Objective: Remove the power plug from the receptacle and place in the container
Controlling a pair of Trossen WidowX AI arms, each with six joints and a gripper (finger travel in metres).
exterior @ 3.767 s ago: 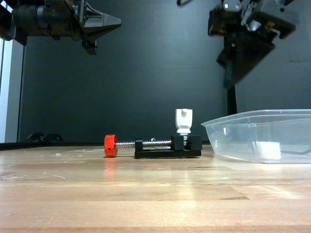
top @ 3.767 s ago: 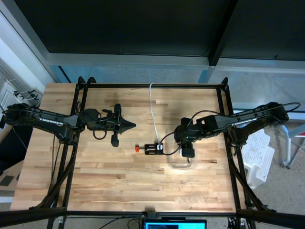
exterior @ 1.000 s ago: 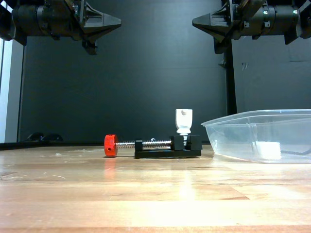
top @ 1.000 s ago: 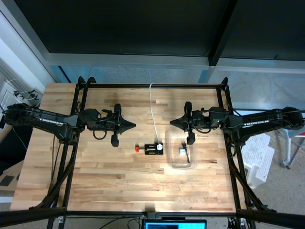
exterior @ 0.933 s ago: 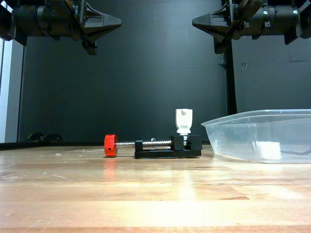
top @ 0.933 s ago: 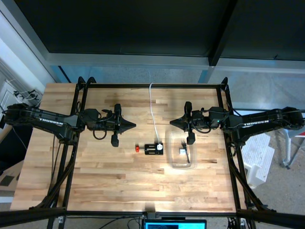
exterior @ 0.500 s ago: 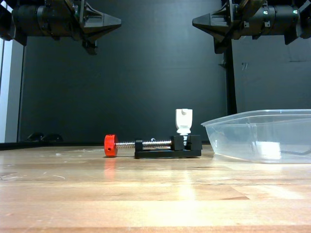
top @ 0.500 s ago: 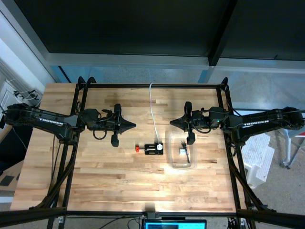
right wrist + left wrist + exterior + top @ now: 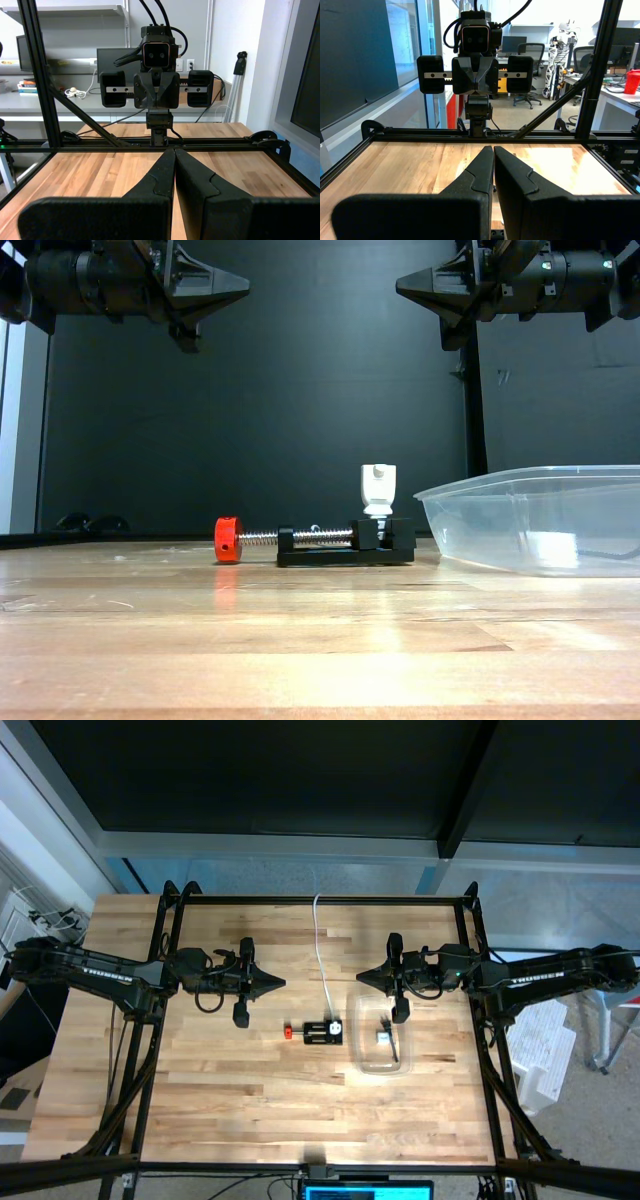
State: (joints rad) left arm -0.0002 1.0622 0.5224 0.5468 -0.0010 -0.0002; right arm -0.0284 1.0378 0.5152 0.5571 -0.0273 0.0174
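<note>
As end effectors hover, plug below.

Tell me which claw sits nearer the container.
Right. The right claw hovers shut, raised just past the far left corner of the container. The left claw, also shut, hangs raised well off to its left, beyond the vise.

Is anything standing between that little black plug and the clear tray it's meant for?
Nothing visible: the power plug already lies inside the container. Both shut, the left gripper hangs high left of the vise, the right gripper high beyond the container.
</note>
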